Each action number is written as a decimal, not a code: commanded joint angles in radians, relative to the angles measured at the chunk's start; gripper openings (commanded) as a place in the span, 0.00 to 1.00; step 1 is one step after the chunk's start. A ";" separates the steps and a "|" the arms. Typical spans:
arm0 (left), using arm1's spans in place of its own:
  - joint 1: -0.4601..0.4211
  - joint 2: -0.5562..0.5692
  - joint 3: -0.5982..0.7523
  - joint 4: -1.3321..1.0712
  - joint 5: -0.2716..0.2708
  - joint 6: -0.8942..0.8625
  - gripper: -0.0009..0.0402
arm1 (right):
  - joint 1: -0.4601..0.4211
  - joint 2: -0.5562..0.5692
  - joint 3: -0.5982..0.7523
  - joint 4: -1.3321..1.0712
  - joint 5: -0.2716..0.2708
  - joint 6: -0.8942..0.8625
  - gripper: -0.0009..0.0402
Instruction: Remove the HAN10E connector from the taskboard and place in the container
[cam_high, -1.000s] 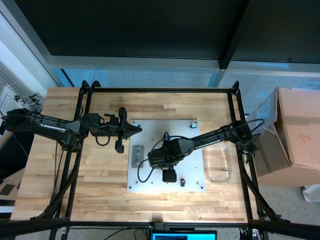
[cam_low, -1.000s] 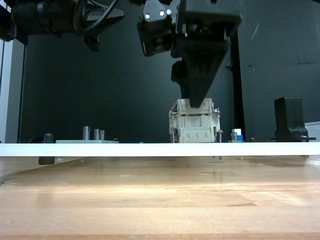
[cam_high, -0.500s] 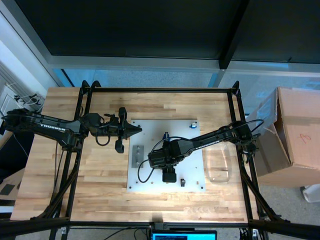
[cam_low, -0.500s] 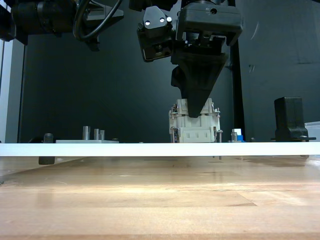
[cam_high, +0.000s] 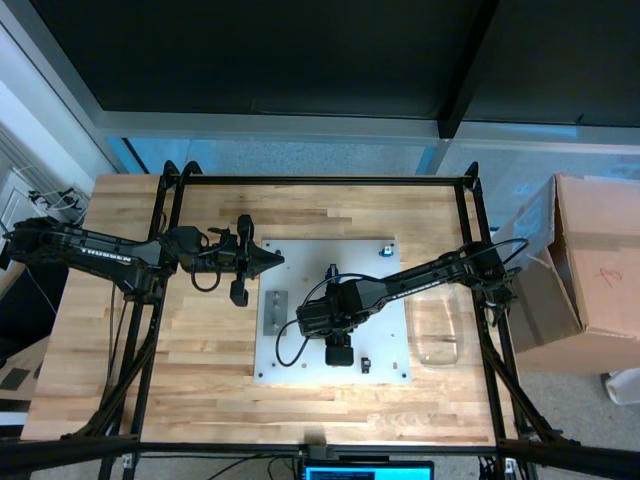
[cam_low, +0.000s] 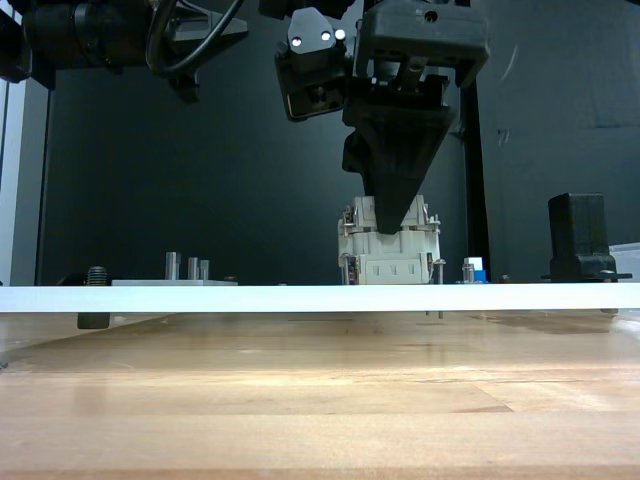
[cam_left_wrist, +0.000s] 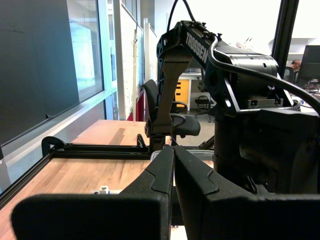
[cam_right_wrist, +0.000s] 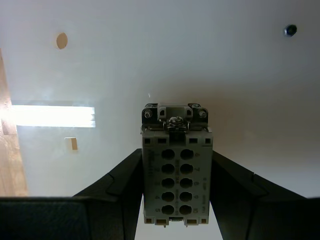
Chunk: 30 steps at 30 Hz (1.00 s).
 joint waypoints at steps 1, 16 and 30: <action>0.000 0.000 0.000 0.000 0.000 0.000 0.02 | 0.000 -0.025 0.005 -0.005 0.001 0.003 0.02; 0.000 0.000 0.000 0.000 0.000 0.000 0.02 | -0.002 -0.150 0.005 -0.042 0.002 0.007 0.04; 0.000 0.000 0.000 0.000 0.000 0.000 0.02 | -0.011 -0.164 0.005 -0.071 0.001 0.021 0.04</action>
